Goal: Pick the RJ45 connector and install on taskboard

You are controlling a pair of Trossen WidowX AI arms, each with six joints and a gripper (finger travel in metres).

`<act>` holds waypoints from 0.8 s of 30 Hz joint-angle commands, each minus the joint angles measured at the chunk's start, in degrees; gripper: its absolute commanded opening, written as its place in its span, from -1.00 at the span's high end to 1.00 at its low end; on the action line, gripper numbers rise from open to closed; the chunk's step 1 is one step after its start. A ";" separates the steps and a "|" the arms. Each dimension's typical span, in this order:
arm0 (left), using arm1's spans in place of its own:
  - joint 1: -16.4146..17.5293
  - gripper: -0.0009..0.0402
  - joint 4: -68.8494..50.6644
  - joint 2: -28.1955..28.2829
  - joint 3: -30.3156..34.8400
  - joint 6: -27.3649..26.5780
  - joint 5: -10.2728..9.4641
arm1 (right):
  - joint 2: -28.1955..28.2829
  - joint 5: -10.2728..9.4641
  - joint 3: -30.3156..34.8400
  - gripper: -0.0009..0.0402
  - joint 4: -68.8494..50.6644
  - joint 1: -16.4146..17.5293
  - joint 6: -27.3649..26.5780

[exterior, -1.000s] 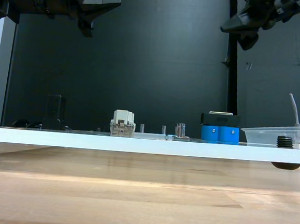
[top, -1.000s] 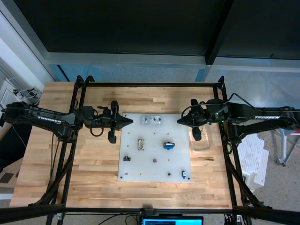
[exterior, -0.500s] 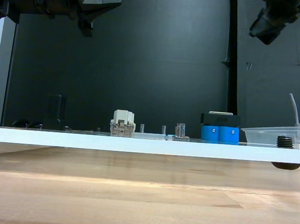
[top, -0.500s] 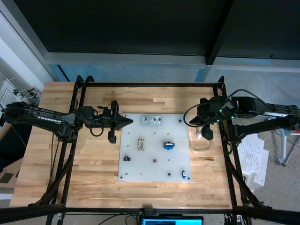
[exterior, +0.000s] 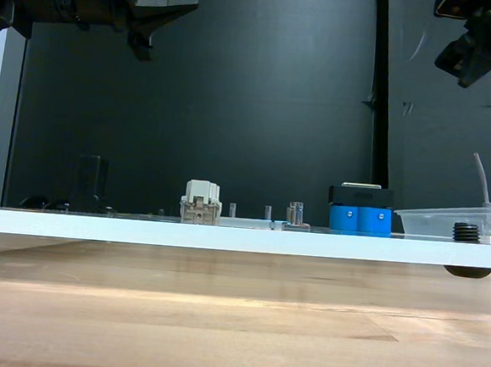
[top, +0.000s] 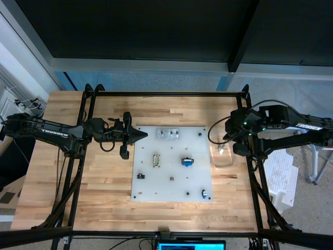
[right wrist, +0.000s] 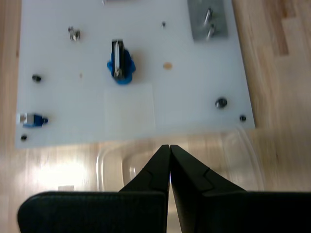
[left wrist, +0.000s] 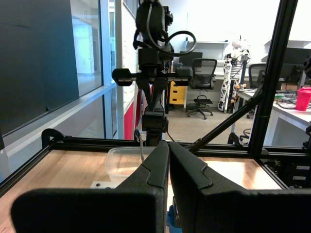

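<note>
The taskboard (top: pixel 156 182) is a white square plate in the middle of the table, carrying two blue pieces and a silvery block (top: pixel 168 135). It also fills the right wrist view (right wrist: pixel 194 82). To its right stands a clear tray (top: pixel 225 162) holding a small pale piece with a white cable stub (top: pixel 221 150), which I take for the RJ45 connector (exterior: pixel 482 181). My right gripper (top: pixel 228 136) hangs high over the tray, shut and empty, its tips (right wrist: pixel 169 146) pointing down at the tray's near wall. My left gripper (top: pixel 145 135) hovers shut at the board's left edge (left wrist: pixel 168 145).
A black frame (top: pixel 166 94) rails the table on all sides. Small parts stand up from the board: a beige connector (exterior: pixel 201 204), a blue block (exterior: pixel 360 211), small pins. Bare wood lies in front of the board (top: pixel 104 203).
My right arm swung away from the board's right edge to above the clear tray, and its gripper turned downward. The left arm stayed still.
</note>
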 commanded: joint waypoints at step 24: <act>0.02 0.96 0.00 0.02 0.02 0.00 0.02 | 6.93 -1.88 -1.01 0.47 -12.44 -18.16 -26.05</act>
